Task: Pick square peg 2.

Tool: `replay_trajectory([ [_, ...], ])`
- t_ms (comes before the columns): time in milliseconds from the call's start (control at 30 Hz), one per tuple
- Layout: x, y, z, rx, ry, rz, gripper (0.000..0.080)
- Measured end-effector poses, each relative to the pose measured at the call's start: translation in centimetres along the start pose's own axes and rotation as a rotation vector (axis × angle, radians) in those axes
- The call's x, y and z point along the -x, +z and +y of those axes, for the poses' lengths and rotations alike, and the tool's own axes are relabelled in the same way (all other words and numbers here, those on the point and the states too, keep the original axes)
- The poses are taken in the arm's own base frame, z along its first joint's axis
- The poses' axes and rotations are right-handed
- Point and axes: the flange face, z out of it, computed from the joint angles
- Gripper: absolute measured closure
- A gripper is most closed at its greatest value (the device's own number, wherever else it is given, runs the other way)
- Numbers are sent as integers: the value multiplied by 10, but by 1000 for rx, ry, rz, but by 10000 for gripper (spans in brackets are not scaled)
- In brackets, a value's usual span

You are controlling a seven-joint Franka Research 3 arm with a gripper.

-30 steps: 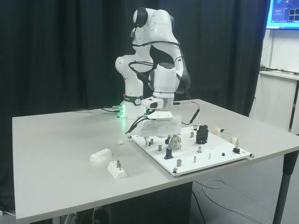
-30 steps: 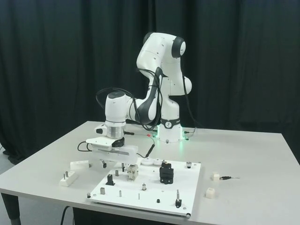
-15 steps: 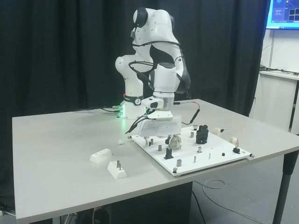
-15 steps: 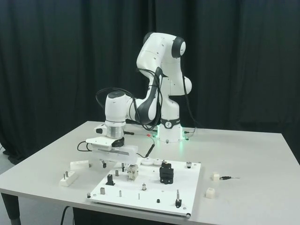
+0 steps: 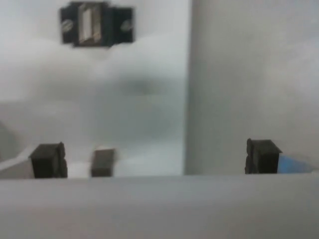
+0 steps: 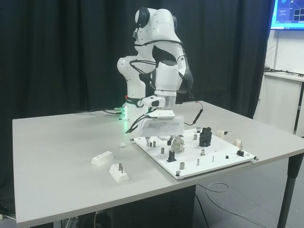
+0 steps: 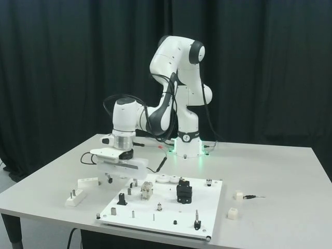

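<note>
We judge the pick as barely begun: the approach looks made, but the grasp and the lift are still to come. The tool (image 7: 122, 180) hangs a little above the white board (image 7: 171, 212), over the board's corner nearest the arm's base, and its fingers stand wide apart with nothing clamped between them.

In the wrist view the two black fingertips (image 5: 48, 160) frame a small grey square peg (image 5: 103, 162), which we take to be square peg 2. It sits over the board, just beside one fingertip and well apart from the other, and just inside the board's edge, beyond which the grey tabletop (image 5: 249, 74) shows. Whether the peg still stands in its seat on the board we cannot tell, because the tool's body hides its foot. What remains, as we see it, is to centre the fingers on the peg, close on it and raise it clear.

Farther in on the board lies a black holder (image 5: 97, 24) with a grey insert.

We find no brand or label. The screen (image 6: 288, 14) behind the board carries writing too small to read
</note>
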Motion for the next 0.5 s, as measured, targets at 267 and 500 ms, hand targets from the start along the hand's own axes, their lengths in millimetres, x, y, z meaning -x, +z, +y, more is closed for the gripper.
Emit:
replay_trajectory([
  [267, -27, -21, 17, 4, 31, 23, 3],
  [500, -53, -39, 39, 7, 51, 34, 3],
])
